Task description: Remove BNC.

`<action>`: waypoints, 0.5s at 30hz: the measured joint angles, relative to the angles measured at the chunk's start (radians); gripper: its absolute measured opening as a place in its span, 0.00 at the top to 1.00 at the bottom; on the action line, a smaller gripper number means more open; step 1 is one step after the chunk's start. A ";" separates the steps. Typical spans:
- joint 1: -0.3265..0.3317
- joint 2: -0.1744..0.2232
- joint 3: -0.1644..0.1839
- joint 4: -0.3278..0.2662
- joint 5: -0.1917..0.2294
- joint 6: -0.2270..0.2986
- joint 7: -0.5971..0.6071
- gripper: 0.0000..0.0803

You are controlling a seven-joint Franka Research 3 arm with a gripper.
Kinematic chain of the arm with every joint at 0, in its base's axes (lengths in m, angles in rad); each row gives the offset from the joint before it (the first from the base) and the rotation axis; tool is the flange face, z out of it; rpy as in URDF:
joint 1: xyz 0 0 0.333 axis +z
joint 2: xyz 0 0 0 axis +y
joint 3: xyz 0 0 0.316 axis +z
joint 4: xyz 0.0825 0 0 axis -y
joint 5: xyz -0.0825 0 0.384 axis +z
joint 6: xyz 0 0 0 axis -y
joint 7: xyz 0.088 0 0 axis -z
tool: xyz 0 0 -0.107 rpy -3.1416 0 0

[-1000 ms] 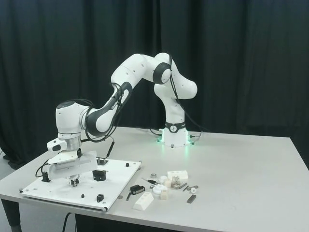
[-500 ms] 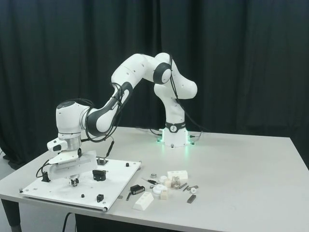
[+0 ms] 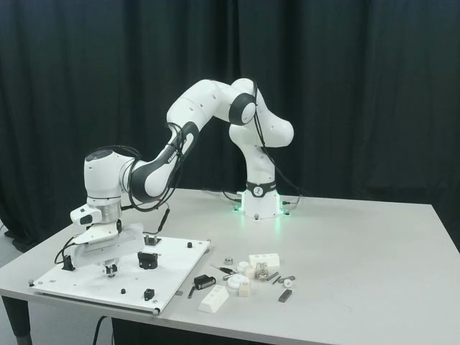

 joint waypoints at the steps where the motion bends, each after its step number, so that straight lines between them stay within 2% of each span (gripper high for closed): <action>1: 0.000 0.000 0.000 0.000 0.000 0.000 -0.003 0.85; 7: 0.000 -0.007 -0.001 0.000 0.000 -0.006 -0.011 0.85; 15: 0.000 -0.041 -0.003 0.000 0.000 -0.028 -0.018 0.85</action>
